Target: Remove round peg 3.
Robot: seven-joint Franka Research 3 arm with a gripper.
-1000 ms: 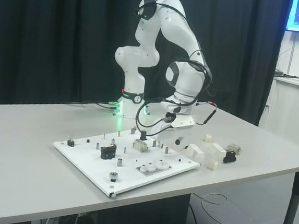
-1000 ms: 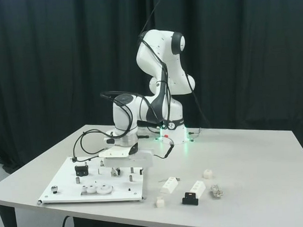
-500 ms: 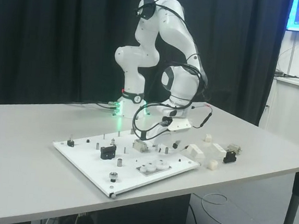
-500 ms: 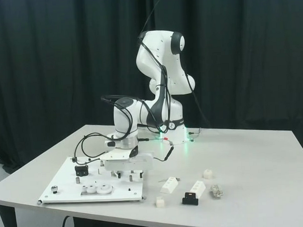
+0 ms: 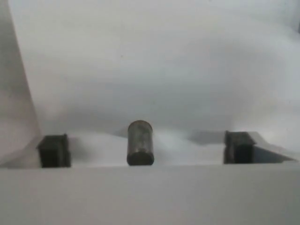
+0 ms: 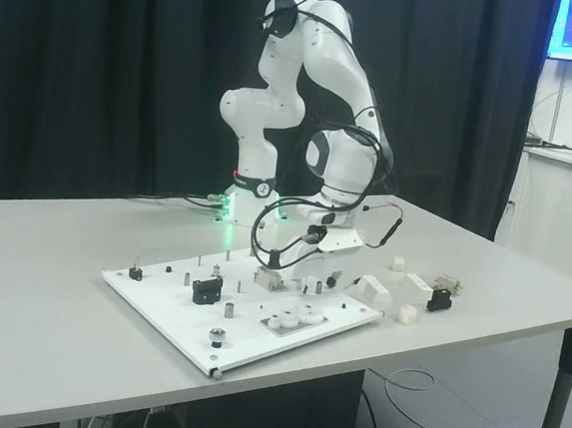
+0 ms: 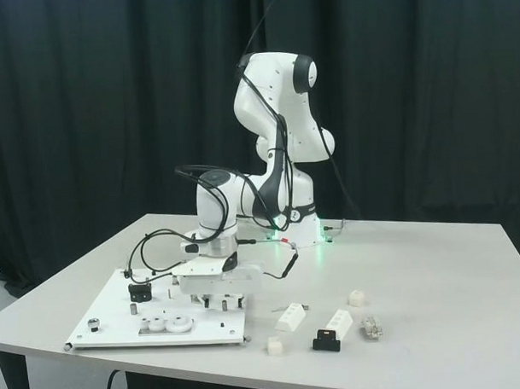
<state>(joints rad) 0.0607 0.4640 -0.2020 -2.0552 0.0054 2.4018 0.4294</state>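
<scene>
Gripper (image 5: 143, 150) fingers stand wide apart, low over the white board (image 5: 154, 70), with a short upright peg (image 5: 140, 143) between them and touching neither; the two dark fingertips (image 5: 54, 151) flank it on either side, each well clear of it. Seen from the wrist, the peg is a plain dark cylinder rising from the board's bare surface, roughly midway between the fingertips. From the first room view, the gripper (image 6: 313, 273) hangs just above the board (image 6: 157, 308), near the edge that faces the loose parts, and the arm (image 6: 322, 87) bends down over it from its base at the back of the grey table (image 6: 49, 283). Nearer the camera on the board sit a black block (image 6: 206, 289), a small round metal part (image 6: 217, 337) close to the front corner, and a set of white gears (image 6: 294, 320) in a recessed plate. Several thin pins stand toward the board's far side. Off the board, on the table beyond the gripper, lie a few white blocks (image 6: 405, 282) and a small black part (image 6: 440, 301). In the second room view the gripper (image 7: 219, 300) is likewise down at the board (image 7: 101, 298), with cables looping from the wrist, and the loose white and black parts (image 7: 326, 329) are scattered on the table (image 7: 434, 282) beside it. Green light glows at the arm's base (image 6: 228, 207).
</scene>
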